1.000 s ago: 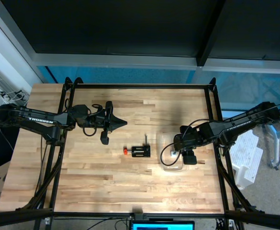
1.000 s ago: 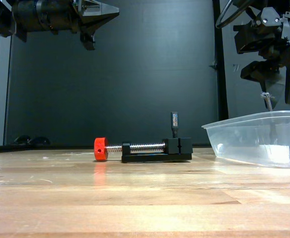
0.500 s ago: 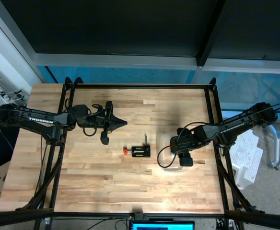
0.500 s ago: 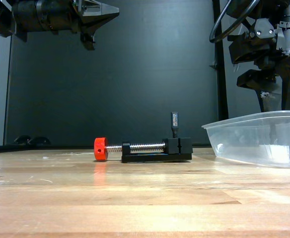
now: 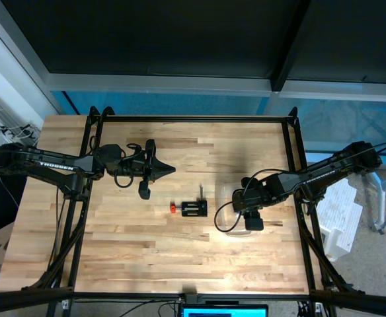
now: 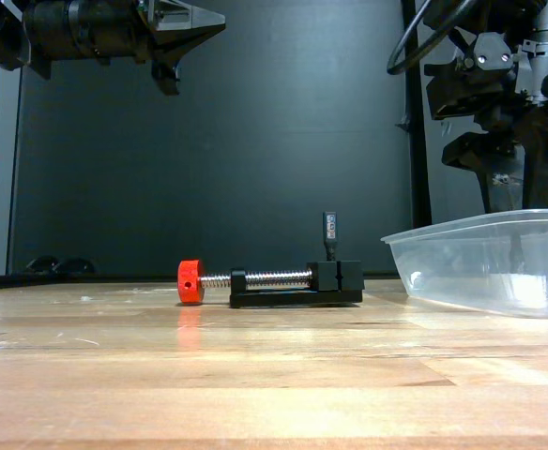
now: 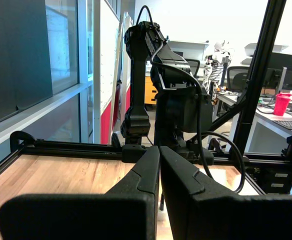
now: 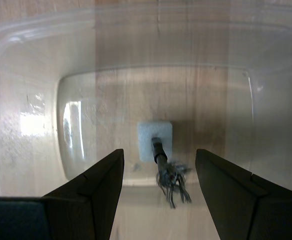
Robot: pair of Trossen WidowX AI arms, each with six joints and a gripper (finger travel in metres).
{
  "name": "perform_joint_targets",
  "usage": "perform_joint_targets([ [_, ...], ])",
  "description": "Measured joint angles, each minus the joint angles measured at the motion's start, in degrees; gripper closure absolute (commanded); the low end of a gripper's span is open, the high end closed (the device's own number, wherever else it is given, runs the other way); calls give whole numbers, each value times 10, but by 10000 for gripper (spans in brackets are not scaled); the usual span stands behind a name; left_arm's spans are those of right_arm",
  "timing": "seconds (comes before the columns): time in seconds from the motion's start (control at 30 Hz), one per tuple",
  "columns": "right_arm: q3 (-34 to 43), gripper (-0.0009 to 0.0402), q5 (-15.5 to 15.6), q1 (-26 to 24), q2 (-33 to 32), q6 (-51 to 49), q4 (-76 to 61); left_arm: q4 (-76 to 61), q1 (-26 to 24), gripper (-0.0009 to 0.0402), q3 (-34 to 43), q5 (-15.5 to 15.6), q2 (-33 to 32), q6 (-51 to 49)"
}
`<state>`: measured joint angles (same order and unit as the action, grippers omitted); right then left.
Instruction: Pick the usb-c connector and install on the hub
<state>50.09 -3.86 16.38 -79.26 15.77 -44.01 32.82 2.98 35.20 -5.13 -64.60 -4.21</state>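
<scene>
The usb-c connector (image 8: 155,135) is a small white block lying free on the floor of a clear plastic bin (image 8: 31,125). A short cable with frayed wires (image 8: 172,182) rises from it. My right gripper (image 8: 158,152) hangs open just above the bin (image 5: 223,228), one finger on each side of the connector, touching nothing. In the low view the right gripper (image 6: 510,187) is at the bin's rim (image 6: 471,225). The hub (image 6: 329,228) stands upright in a black vise (image 5: 194,209) with a red knob. My left gripper (image 5: 170,170) is shut and empty, high over the table's back left.
The vise (image 6: 293,281) sits mid-table, a short way left of the bin. A black frame (image 5: 193,119) runs along the table's back and sides. The left arm (image 5: 54,165) reaches in from the left edge.
My right gripper has shifted slightly left and lower over the bin. The connector has stayed on the bin floor. The left arm has not moved.
</scene>
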Motion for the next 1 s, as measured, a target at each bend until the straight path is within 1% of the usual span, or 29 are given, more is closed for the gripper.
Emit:
perform_joint_targets([
  [0.47,0,195,-1,2,0,0,5,0,0,393,0,0,0,0],
  [0.77,-2,213,-2,2,0,-2,20,0,0,393,0,0,0,0],
  [1.0,-16,213,-2,2,0,-3,31,0,0,393,0,0,0,0],
])
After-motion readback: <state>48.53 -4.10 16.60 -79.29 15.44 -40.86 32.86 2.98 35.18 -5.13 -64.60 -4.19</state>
